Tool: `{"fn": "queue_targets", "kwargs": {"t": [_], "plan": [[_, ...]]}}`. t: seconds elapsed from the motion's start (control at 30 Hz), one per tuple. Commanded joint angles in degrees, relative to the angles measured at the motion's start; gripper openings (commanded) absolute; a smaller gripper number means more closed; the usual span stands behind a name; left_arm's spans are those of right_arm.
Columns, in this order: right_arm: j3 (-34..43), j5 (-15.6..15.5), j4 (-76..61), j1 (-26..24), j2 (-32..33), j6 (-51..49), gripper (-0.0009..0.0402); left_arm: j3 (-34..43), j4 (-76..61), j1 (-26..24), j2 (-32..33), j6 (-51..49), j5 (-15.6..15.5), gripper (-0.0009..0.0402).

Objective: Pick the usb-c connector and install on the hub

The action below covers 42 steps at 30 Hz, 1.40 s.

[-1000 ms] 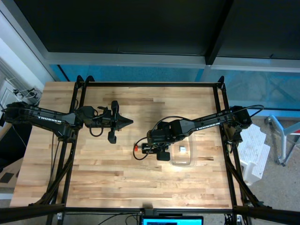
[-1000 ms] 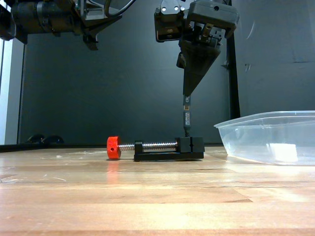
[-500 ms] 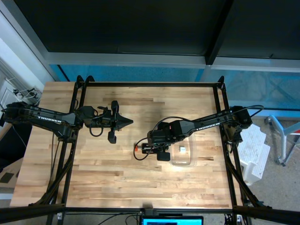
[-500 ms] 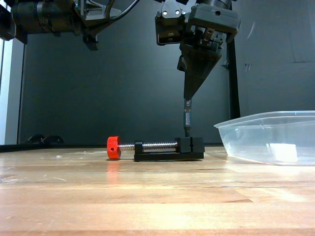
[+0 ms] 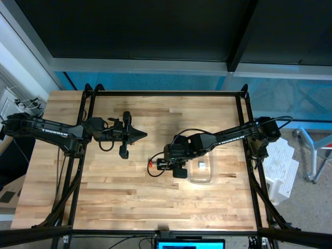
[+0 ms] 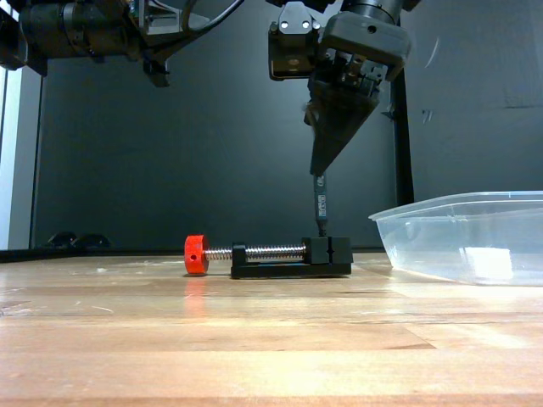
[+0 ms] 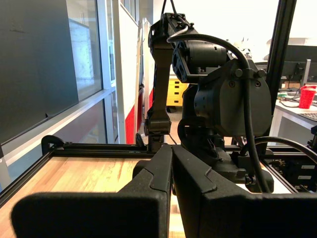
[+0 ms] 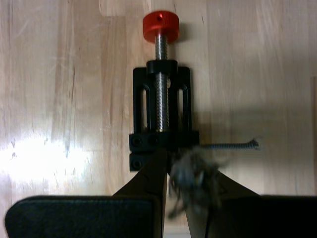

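High view: the right hand (image 5: 173, 163) is directly over a small screw vise (image 5: 160, 165) near the middle of the counter (image 5: 104, 192), with a clear plastic container (image 5: 207, 181) just beside the vise on the right arm's side. The left hand (image 5: 142, 135) hangs well apart from the vise, on its far left side, so the right arm is by far the nearer. The usb-c connector is hidden under the right hand here. Low view: the usb-c connector (image 6: 321, 208) stands upright, its long axis vertical. Its lower end is at the vise's jaw block, at the opposite end from the red knob (image 6: 195, 253). Its upper end meets the right hand's tapered tips, which look pressed together on it, and the hand leans slightly off vertical. The hub is presumably clamped in that block but cannot be made out, so seating depth cannot be judged. Left wrist view: the left hand's fingers (image 7: 158, 173) are pressed together and hold nothing. Right wrist view: the vise lies lengthwise straight ahead of the hand, and the connector is a blur at the tips. Judgement: any further move is a straight push down along the connector's axis.
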Motion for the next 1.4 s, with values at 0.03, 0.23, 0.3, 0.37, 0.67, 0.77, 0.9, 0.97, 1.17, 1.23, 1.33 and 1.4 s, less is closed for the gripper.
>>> {"fn": "queue_targets", "kwargs": {"t": [0.03, 0.23, 0.3, 0.37, 0.67, 0.77, 0.9, 0.97, 1.17, 1.23, 1.33, 1.4], "plan": [[-1.27, -0.09, -0.70, 0.02, 0.50, 0.02, 0.0000, 0.00, 0.02, 0.00, 0.00, 0.02, 0.02, 0.0000], [-1.33, -0.09, -0.55, 0.02, 0.48, 0.04, 0.0000, 0.00, 0.02, 0.02, 0.00, 0.02, 0.00, 0.0000], [-1.29, -0.09, -0.57, 0.02, 0.48, 0.04, 0.0000, 0.00, 0.02, 0.02, 0.00, 0.02, 0.02, 0.0000], [-1.29, -0.09, -0.48, 0.02, 0.48, 0.04, 0.0000, 0.00, 0.02, 0.00, 0.00, 0.02, 0.00, 0.0000], [-1.29, -0.09, -0.31, 0.02, -0.26, 0.04, 0.0002, 0.00, 0.02, 0.00, 0.00, 0.02, 0.02, 0.0000], [-1.29, -0.09, -0.17, 0.02, -0.66, 0.04, 0.0011, 0.00, 0.02, 0.00, 0.00, 0.02, 0.02, 0.0000], [-1.27, -0.09, -0.15, 0.02, -1.31, 0.26, 0.0032, 0.00, 0.02, 0.00, 0.00, 0.02, 0.02, 0.0000], [-1.27, -0.07, -0.04, 0.02, -1.53, 0.28, 0.0045, 0.00, 0.02, 0.02, 0.00, 0.02, 0.02, 0.0000], [-1.29, -0.11, -0.02, 0.02, -2.62, 0.52, 0.0094, 0.00, 0.02, 0.02, 0.00, 0.02, 0.02, 0.0000], [-1.29, -0.11, -0.02, 0.09, -3.52, 0.74, 0.0115, 0.00, 0.02, 0.00, 0.00, 0.02, 0.00, 0.0000], [-1.29, -0.11, -1.16, 0.35, -4.68, 1.86, 0.0148, 0.00, 0.02, 0.00, 0.00, 0.02, 0.02, 0.0000], [-1.31, -0.13, -2.75, 0.55, -5.79, 1.99, 0.0169, 0.00, 0.02, 0.02, 0.00, 0.02, 0.02, 0.0000]]}}
